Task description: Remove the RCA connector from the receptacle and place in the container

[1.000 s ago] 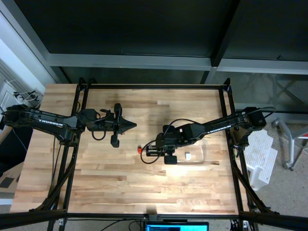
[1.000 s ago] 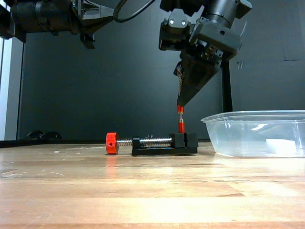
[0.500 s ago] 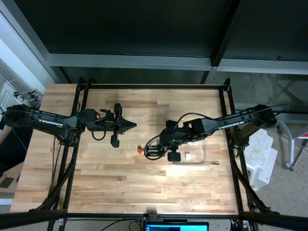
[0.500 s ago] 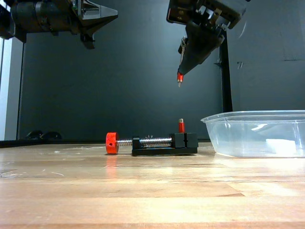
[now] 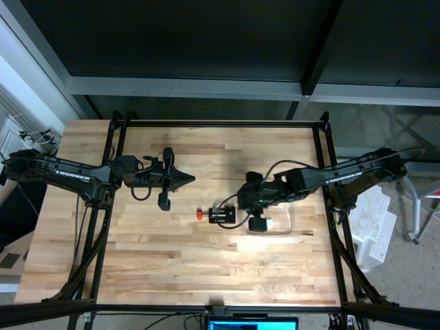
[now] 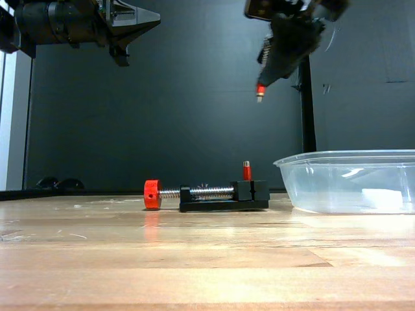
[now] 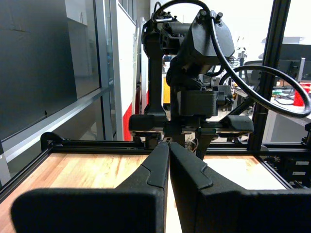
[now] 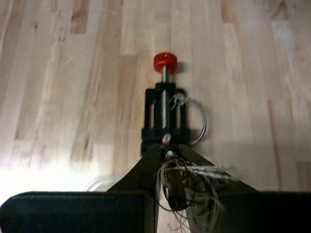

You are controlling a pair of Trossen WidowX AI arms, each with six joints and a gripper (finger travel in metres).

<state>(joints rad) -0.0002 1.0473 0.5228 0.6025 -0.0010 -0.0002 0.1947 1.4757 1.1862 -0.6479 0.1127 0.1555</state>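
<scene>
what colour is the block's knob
Red-orange knob, clearest in the right wrist view. Right gripper holds the connector up high; left gripper hangs shut at left.

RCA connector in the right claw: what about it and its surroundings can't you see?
- RCA connector: low view, only its red tip shows; the right gripper, up high and shut on it, hides the rest.
- Container: high view, right gripper covers its left part.
- Left gripper, shut, parked high at left: low view's edge cuts its arm.

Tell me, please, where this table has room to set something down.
Bare: the table's near strip before the receptacle and container, and the left, under the left gripper. Crowded: centre-right, where the right gripper holds the RCA connector overhead.
</scene>
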